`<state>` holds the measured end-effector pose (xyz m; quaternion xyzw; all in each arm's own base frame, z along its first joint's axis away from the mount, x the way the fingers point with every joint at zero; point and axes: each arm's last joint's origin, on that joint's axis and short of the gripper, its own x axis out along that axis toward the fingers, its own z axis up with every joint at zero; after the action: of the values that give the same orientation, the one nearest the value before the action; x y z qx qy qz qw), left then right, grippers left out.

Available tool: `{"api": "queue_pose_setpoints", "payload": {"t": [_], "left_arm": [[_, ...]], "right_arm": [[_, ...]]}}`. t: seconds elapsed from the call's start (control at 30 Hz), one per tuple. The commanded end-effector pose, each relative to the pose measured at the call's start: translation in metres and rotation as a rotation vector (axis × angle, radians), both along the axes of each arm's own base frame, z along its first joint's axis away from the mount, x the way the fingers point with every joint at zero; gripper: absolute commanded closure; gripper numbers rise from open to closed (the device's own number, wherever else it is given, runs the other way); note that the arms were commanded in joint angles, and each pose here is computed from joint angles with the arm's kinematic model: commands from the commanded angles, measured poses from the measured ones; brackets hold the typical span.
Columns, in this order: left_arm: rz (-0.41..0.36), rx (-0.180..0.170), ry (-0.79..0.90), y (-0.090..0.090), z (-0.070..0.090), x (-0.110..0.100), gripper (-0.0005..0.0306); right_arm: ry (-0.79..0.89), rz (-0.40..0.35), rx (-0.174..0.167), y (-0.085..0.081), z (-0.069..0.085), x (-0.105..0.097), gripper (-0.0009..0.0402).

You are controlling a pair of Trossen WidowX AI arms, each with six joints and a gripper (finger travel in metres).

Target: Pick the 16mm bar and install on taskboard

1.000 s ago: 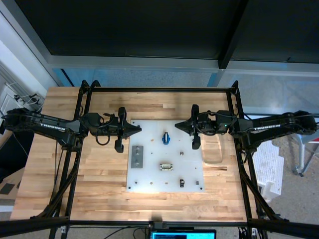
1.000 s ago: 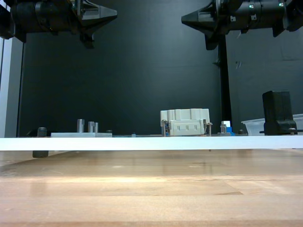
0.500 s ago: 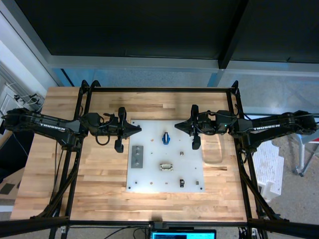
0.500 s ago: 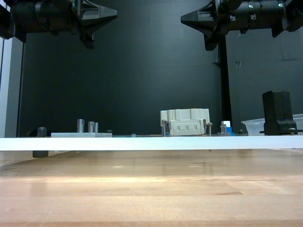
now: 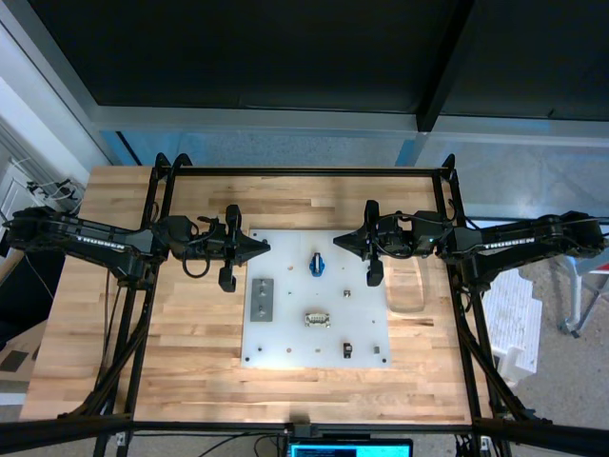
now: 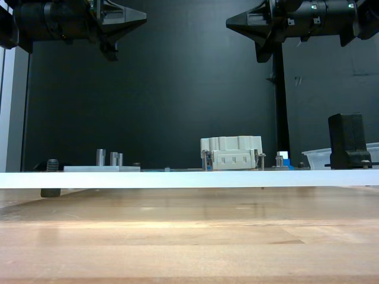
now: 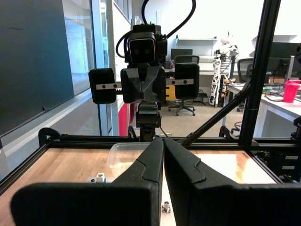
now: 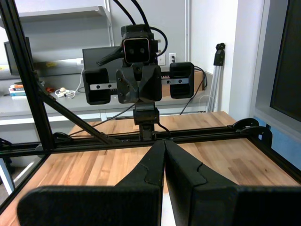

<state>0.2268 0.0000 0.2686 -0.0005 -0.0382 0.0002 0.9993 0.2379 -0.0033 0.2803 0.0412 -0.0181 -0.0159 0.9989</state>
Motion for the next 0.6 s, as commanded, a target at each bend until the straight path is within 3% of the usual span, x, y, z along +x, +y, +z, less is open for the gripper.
{"api": "queue_pose_setpoints", "payload": {"t": [0.03,0.6], "left_arm": [[0.000,0.000,0.000,0.0001,0.0000,0.0000,0.0300],[0.000,0.000,0.000,0.0001,0.0000,0.0000,0.0300]], "right_arm": [[-0.002,0.003,0.000,0.0006,0.0014,0.0003,0.0393],[0.003,0.022,-0.002,0.0014,0.0009,0.0003,0.0393]]}}
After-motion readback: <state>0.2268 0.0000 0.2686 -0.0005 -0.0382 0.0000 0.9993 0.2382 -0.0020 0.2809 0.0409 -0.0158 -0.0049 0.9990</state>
